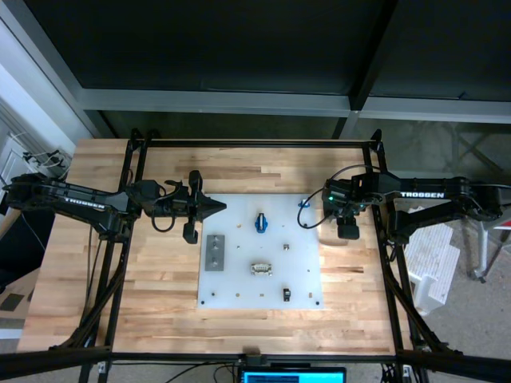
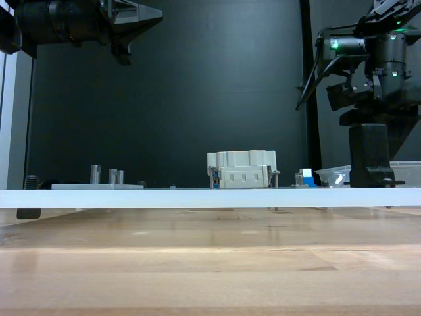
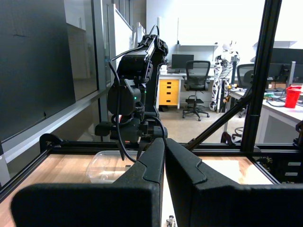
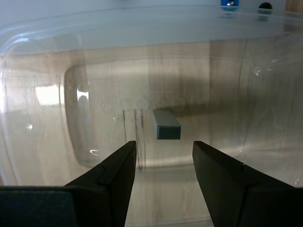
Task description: Pick the 16mm bar and install on taskboard
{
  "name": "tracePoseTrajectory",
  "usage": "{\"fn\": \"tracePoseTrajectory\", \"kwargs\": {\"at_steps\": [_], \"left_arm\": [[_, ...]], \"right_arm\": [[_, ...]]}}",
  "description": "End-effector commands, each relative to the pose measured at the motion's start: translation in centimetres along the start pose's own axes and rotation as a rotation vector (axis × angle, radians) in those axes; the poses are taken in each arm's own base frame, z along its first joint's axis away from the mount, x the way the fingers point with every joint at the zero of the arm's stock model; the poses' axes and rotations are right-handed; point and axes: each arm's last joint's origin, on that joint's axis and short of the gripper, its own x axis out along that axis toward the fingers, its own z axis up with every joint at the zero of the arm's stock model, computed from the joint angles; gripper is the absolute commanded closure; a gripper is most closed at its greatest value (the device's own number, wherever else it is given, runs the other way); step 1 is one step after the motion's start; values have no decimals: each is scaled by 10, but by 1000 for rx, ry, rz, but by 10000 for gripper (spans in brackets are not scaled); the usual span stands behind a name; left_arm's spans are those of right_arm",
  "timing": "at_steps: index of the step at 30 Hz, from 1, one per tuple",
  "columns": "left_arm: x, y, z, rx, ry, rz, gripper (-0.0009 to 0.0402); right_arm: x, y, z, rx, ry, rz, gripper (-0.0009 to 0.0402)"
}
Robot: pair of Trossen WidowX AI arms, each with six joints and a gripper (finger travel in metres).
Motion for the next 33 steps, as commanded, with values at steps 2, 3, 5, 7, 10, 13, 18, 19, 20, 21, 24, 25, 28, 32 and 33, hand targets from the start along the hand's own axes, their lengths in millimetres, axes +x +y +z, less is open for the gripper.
{"fn": "tracePoseTrajectory", "kwargs": {"at_steps": [2, 3, 5, 7, 10, 13, 18, 19, 20, 21, 24, 25, 28, 32, 33], "left_arm": [[0, 0, 0, 0, 0, 0, 393], [0, 0, 0, 0, 0, 0, 393], [0, 0, 0, 0, 0, 0, 393], [0, 0, 0, 0, 0, 0, 393], [0, 0, 0, 0, 0, 0, 393], [0, 0, 0, 0, 0, 0, 393], [0, 0, 0, 0, 0, 0, 393], [0, 0, 0, 0, 0, 0, 393], [0, 0, 0, 0, 0, 0, 393], [0, 0, 0, 0, 0, 0, 393], [0, 0, 0, 0, 0, 0, 393], [0, 0, 0, 0, 0, 0, 393], [0, 0, 0, 0, 0, 0, 393], [0, 0, 0, 0, 0, 0, 393], [0, 0, 0, 0, 0, 0, 393]], "right_arm": [[1, -2, 0, -39, 2, -17, 219], [3, -2, 0, -41, -4, -16, 219], [7, -1, -2, -62, -8, -14, 219], [11, -1, -3, -75, 0, -13, 220], [15, -1, -2, -80, 17, -8, 220], [16, -1, -1, -83, 22, -6, 220], [16, -1, 0, -90, 10, -7, 220], [16, -1, 0, -90, 6, -8, 220], [16, -1, 1, -90, 5, -9, 220], [17, -1, 1, -89, 4, -9, 220], [19, -1, 4, -90, 2, -10, 220], [20, -1, 5, -90, 5, -9, 220], [26, -1, 6, -93, 30, -3, 220], [31, -2, 6, -104, 38, -2, 220], [31, -2, 6, -105, 39, -2, 220]]}}
